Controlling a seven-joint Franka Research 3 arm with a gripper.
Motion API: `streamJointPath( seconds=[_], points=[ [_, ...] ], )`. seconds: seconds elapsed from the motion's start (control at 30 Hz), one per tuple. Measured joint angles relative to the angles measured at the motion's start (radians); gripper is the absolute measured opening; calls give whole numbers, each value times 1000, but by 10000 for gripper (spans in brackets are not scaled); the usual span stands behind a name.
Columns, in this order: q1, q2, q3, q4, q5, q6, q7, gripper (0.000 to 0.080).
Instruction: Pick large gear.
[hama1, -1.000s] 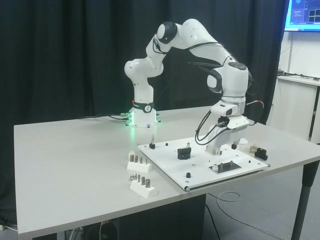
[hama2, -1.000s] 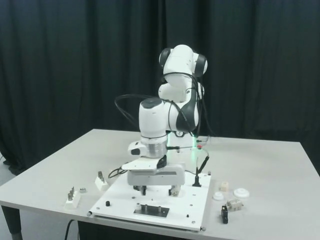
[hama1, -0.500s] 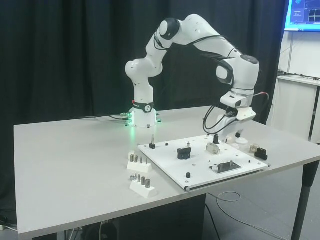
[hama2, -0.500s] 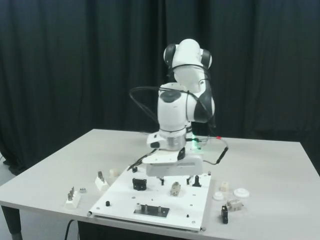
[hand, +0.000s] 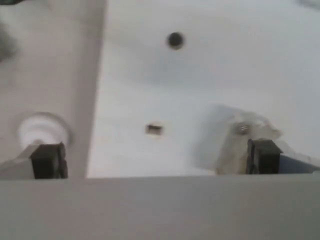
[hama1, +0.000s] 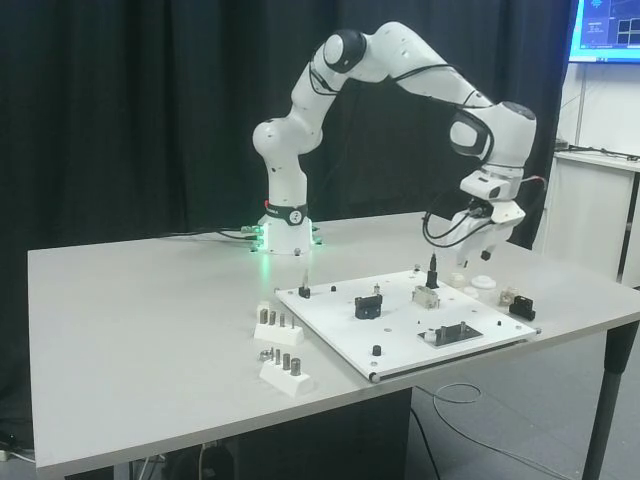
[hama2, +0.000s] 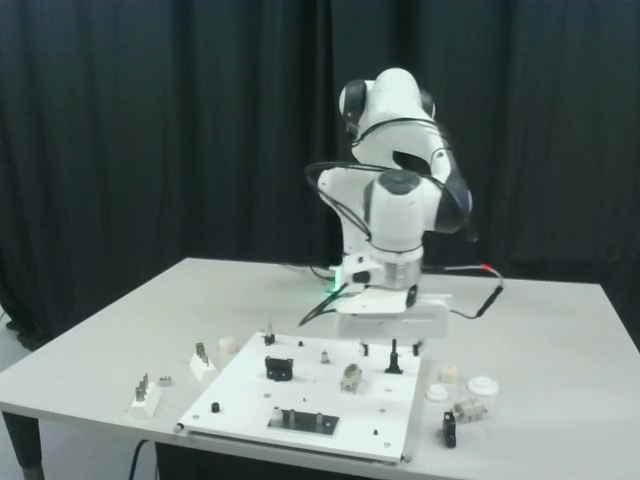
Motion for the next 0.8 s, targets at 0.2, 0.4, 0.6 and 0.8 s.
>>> streamJointPath(
  seconds=[0.2,0.4,0.6,0.8],
  points=[
    [56,-15,0,-25,-8,14,70,800],
    [108,-27,0,-48,-27,32,152,800],
    [148,-32,0,-62,-40,40,241,800],
    [181,-40,1,-89,-38,67,286,800]
  ],
)
